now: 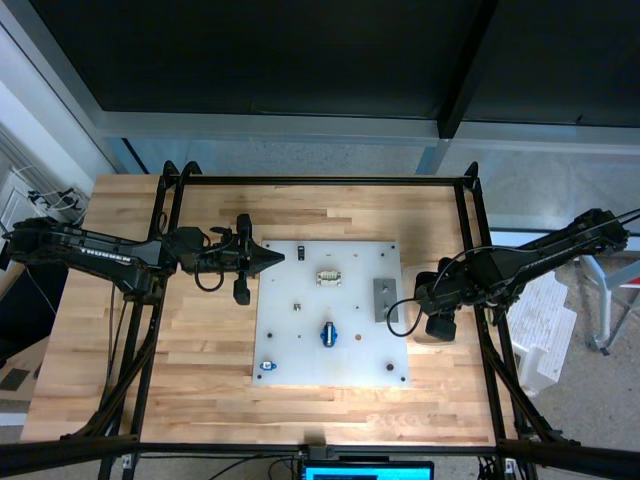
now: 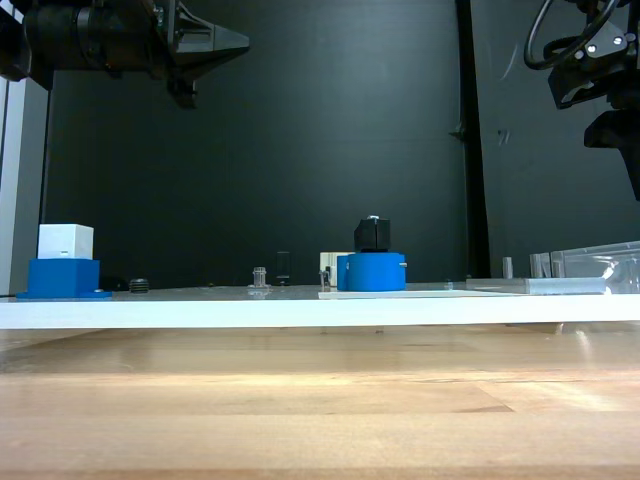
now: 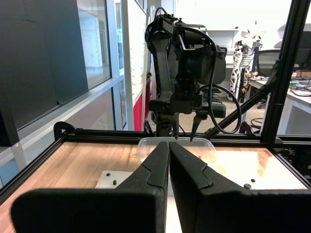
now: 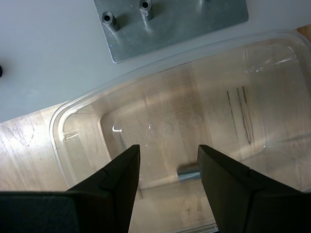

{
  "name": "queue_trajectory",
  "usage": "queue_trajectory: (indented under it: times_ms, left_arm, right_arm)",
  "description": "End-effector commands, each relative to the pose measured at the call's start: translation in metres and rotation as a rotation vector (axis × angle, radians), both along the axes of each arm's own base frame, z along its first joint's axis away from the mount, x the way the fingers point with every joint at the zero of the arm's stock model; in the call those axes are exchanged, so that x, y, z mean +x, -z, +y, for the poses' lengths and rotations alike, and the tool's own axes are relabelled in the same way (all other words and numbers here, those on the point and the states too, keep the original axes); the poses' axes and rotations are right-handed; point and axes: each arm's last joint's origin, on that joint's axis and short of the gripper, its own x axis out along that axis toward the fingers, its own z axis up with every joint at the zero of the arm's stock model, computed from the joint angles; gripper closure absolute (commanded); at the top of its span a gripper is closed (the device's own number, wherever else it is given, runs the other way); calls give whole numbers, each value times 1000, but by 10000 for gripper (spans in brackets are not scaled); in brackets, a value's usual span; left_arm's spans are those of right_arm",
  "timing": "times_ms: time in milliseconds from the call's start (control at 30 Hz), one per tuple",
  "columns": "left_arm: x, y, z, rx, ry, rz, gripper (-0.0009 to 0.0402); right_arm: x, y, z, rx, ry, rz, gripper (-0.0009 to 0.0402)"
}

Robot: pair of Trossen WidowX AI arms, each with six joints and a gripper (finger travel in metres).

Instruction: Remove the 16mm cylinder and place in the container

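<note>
**Clerk:** Entry one, the task piece?

**Keeper:** One 16mm cylinder, a short, smooth, silvery-grey metal rod. It is lying on its side inside the container, one clear plastic tray with rounded corners and low glossy walls. The tray is sitting on the pale wooden table at the right edge of the white square board.

**Clerk:** Grippers?

**Keeper:** Two, both black. The right gripper is hovering over the tray with its fingers spread apart, gripping nothing. The rod is showing in the gap between them. The left gripper is hanging in the air by the board's left edge, fingers pressed together on nothing.

**Clerk:** Surroundings?

**Keeper:** One flat grey rectangular metal block is lying on the board just beside the tray's rim, carrying two short upright studs. One blue knob-like part with a black top is standing mid-board. One blue base bearing a white cube is standing at the board's near-left corner.
</note>
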Motion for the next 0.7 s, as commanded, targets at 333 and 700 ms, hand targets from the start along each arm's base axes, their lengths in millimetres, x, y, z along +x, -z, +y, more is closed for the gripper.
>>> queue_trajectory:
  times_ms: [333,700]
  left_arm:
    - [0,0,0,0,0,0,393]
    - [0,0,0,0,0,0,393]
  right_arm:
    - [33,-6,9,15,-96,-240,278]
    - [88,-24,7,-75,-257,-538,379]
